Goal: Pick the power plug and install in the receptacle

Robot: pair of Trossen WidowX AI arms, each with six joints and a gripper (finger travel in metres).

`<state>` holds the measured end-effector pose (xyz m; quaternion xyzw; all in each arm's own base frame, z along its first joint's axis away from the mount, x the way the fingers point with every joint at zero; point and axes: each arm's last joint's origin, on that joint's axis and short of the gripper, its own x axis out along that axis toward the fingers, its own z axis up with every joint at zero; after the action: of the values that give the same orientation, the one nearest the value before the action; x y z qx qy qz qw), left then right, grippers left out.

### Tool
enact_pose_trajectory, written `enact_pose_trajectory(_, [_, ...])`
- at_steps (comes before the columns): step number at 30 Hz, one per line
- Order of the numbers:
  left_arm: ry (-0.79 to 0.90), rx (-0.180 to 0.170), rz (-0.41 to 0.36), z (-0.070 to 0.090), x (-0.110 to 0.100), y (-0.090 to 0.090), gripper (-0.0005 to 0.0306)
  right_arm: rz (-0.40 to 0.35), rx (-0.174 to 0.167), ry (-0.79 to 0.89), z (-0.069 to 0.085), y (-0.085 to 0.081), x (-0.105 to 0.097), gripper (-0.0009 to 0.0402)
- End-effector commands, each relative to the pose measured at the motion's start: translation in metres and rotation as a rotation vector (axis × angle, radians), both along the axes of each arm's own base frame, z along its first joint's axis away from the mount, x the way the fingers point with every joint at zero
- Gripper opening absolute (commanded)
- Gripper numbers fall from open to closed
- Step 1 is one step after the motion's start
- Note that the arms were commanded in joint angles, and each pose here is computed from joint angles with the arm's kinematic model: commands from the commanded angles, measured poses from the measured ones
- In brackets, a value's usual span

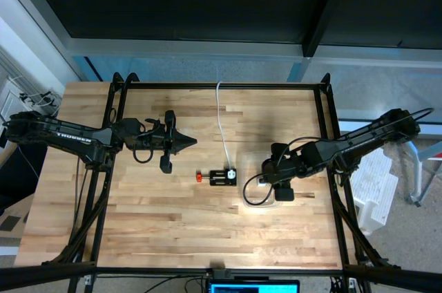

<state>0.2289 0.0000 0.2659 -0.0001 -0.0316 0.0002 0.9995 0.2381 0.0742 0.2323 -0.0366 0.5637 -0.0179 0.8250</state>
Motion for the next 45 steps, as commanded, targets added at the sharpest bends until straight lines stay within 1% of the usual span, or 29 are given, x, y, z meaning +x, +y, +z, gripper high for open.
enact_pose_trajectory(1, [0.000, 0.000, 0.000, 0.000, 0.000, 0.000, 0.0000, 0.002, -0.002, 0.006, -0.006, 0.002, 0.004, 0.0237])
enact_pose_trajectory(7, [0.001, 0.000, 0.000, 0.000, 0.000, 0.000, 0.0000, 0.002, 0.002, -0.005, -0.012, 0.005, 0.012, 0.0237])
enact_pose_trajectory(13, [0.000, 0.000, 0.000, 0.000, 0.000, 0.000, 0.0000, 0.005, -0.009, 0.026, -0.022, 0.007, 0.016, 0.0236])
enact_pose_trajectory(19, [0.001, 0.000, 0.000, 0.000, 0.000, 0.000, 0.0000, 0.006, -0.011, 0.031, -0.029, 0.008, 0.019, 0.0236])
enact_pose_trajectory(27, [0.000, 0.000, 0.000, 0.000, 0.000, 0.000, 0.0000, 0.005, -0.005, 0.013, -0.042, 0.007, 0.017, 0.0236])
enact_pose_trajectory(31, [0.000, 0.000, 0.000, 0.000, 0.000, 0.000, 0.0000, 0.005, -0.005, 0.011, -0.043, 0.007, 0.017, 0.0236])
enact_pose_trajectory(36, [0.001, 0.000, 0.000, 0.000, 0.000, 0.000, 0.0000, -0.001, -0.018, 0.007, -0.043, 0.006, 0.017, 0.0235])
enact_pose_trajectory(38, [0.000, 0.000, 0.000, 0.000, 0.000, 0.000, 0.0000, -0.007, -0.036, 0.001, -0.043, 0.006, 0.017, 0.0230])
enact_pose_trajectory(41, [0.000, 0.000, 0.000, 0.000, 0.000, 0.000, 0.0000, -0.006, -0.034, 0.001, -0.043, 0.006, 0.017, 0.0211])
enact_pose_trajectory(45, [0.000, 0.000, 0.000, 0.000, 0.000, 0.000, 0.0000, -0.002, -0.032, 0.002, -0.043, 0.006, 0.017, 0.0175])
